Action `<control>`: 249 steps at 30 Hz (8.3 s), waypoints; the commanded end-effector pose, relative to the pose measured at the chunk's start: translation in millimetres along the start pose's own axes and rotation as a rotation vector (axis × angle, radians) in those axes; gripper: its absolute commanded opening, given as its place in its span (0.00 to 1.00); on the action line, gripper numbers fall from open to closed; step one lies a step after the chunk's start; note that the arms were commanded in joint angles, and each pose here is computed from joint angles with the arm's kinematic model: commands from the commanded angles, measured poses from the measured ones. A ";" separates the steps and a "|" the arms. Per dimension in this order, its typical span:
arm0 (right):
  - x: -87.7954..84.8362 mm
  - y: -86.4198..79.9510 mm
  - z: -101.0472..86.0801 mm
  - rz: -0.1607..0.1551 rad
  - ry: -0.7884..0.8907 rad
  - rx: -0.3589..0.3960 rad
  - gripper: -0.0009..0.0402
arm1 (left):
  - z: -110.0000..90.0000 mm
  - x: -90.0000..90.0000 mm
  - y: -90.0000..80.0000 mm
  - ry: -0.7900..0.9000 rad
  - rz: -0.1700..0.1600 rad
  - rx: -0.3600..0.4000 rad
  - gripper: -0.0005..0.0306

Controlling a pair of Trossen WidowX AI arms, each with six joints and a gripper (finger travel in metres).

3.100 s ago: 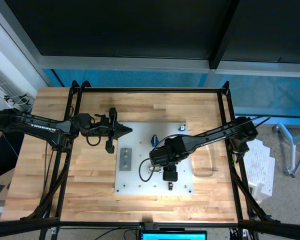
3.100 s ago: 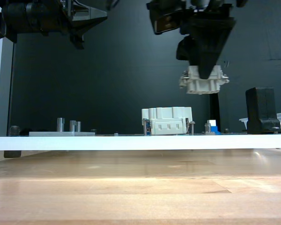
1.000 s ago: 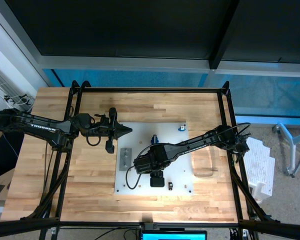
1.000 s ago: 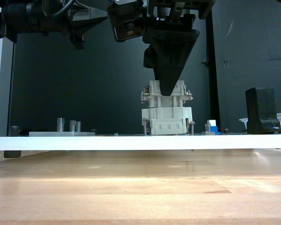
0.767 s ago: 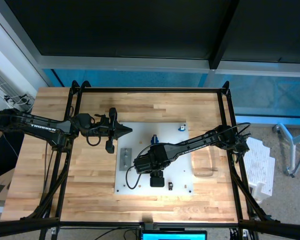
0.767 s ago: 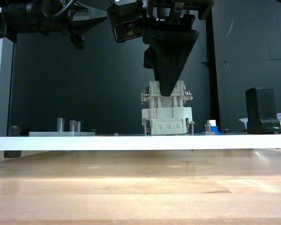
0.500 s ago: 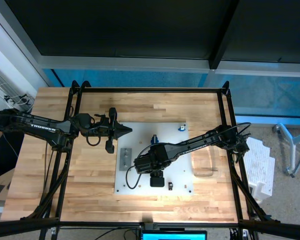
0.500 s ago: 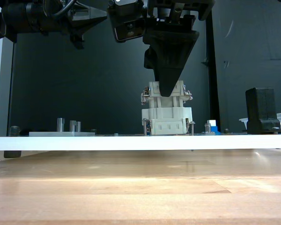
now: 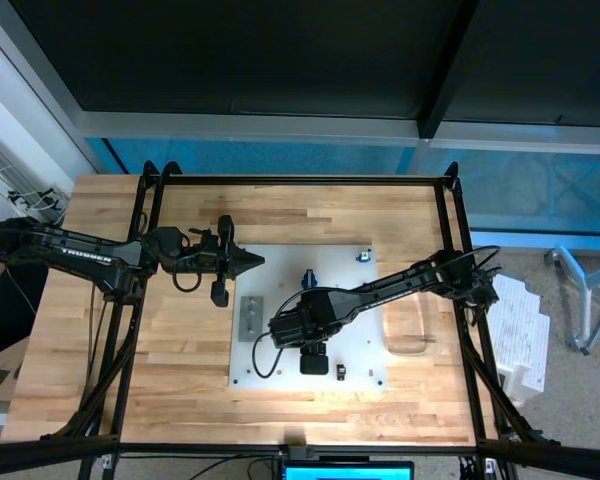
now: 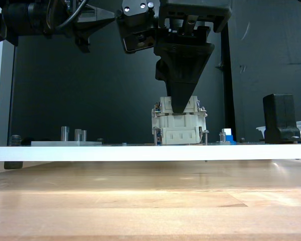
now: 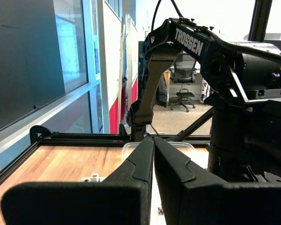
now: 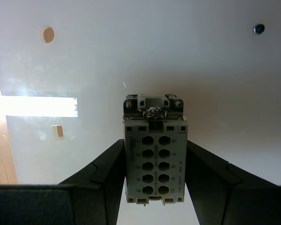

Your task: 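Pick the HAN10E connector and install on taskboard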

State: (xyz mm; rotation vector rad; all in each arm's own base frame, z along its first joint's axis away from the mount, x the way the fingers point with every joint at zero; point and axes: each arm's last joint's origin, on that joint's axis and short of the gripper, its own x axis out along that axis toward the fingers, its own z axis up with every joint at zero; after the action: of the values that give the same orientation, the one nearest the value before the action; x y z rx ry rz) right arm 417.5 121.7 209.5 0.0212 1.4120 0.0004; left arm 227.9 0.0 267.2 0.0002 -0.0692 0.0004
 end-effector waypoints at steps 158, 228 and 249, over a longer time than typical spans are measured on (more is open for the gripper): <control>-131.4 -125.7 -159.4 0.016 -1.365 0.060 0.02 | 0.0 0.1 0.1 0.000 0.000 0.000 0.02; -104.7 -125.1 -177.6 0.039 -1.445 0.049 0.02 | 0.0 0.1 0.0 0.000 0.000 0.000 0.02; -104.0 -124.6 -178.3 0.034 -1.462 0.039 0.02 | 0.0 0.1 0.0 0.000 0.000 0.000 0.02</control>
State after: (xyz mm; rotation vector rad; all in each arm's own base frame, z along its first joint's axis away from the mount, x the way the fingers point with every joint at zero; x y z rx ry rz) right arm 223.2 -1.5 281.1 0.0616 -0.0471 -0.0119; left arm 227.8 0.0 267.1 0.0002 -0.0692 0.0000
